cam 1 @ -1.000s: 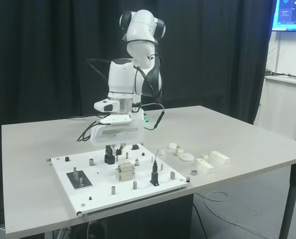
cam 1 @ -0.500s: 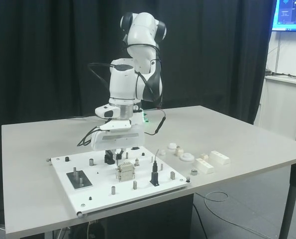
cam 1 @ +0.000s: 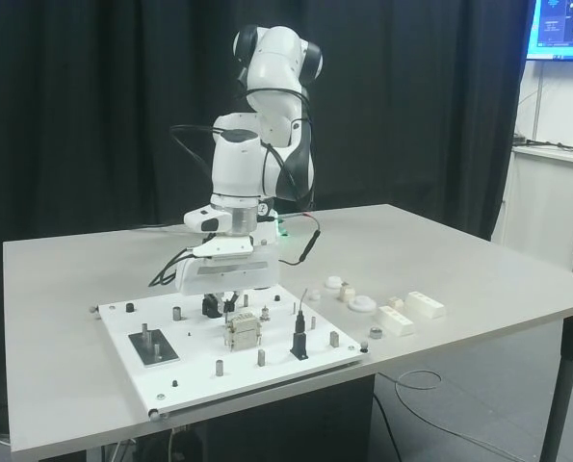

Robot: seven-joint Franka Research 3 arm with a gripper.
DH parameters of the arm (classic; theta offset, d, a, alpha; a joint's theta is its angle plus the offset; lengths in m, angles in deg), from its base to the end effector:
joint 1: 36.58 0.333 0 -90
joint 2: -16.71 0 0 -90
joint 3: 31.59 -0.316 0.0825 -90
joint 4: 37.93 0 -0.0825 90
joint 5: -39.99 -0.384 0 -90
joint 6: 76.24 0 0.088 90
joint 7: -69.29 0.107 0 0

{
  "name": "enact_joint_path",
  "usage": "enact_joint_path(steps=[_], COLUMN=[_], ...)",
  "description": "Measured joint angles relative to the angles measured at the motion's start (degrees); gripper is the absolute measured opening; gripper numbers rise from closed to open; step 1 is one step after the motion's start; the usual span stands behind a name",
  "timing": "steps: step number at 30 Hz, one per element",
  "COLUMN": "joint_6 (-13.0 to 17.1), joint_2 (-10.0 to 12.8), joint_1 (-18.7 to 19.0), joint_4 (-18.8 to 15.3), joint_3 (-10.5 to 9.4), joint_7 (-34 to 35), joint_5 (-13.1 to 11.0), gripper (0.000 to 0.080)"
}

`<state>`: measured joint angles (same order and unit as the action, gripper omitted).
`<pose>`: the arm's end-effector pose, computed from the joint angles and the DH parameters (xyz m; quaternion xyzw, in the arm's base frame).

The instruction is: Insert square peg 1.

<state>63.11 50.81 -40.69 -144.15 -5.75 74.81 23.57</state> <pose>0.5701 -0.3052 0.2310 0.9282 -0.3699 0.0230 0.0325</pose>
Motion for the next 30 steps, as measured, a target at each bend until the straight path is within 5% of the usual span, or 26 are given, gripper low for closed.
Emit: enact_joint_path(steps=[30], joint_6=[0.02], joint_2=[0.03], joint_1=[0.25], joint_4=[0.02], joint_3=[-0.06], joint_7=[1.03], joint_5=[0.00], gripper=[0.0034])
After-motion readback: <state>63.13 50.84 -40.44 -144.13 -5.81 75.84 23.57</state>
